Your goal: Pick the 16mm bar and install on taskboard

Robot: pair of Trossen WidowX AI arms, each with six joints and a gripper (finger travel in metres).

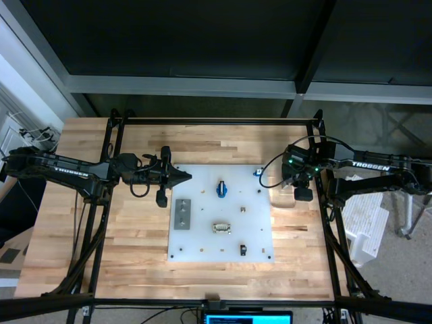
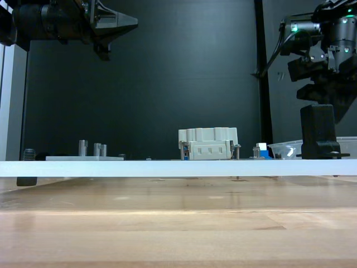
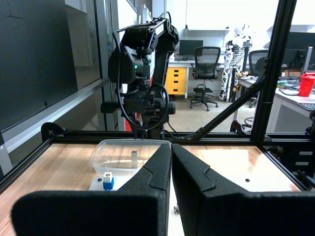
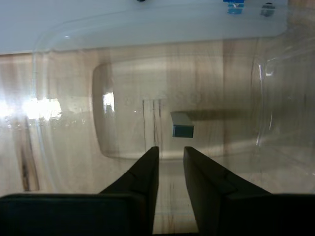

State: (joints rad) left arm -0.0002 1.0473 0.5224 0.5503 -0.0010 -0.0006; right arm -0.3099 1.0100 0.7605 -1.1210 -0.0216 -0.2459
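Observation:
The 16mm bar [image 4: 182,124] is a small grey stub standing inside a clear plastic tub [image 4: 64,123]; it also shows in the left wrist view as the bar [image 3: 134,157]. My right gripper [image 1: 302,194] hangs over that tub just right of the taskboard [image 1: 202,246], fingers a narrow gap apart and empty, with the bar just ahead of the fingertips [image 4: 153,153]. My left gripper [image 1: 181,177] is shut on nothing and hovers high over the board's far left corner, pointing right. The white board carries a grey block [image 1: 183,212] and a blue knob [image 1: 222,189].
A beige connector [image 1: 221,229] and a small black connector [image 1: 243,250] sit on the board's near half. A small blue piece [image 1: 257,173] stands at the board's far right corner beside the tub [image 1: 282,196]. Black frame rails [image 1: 216,121] border the table.

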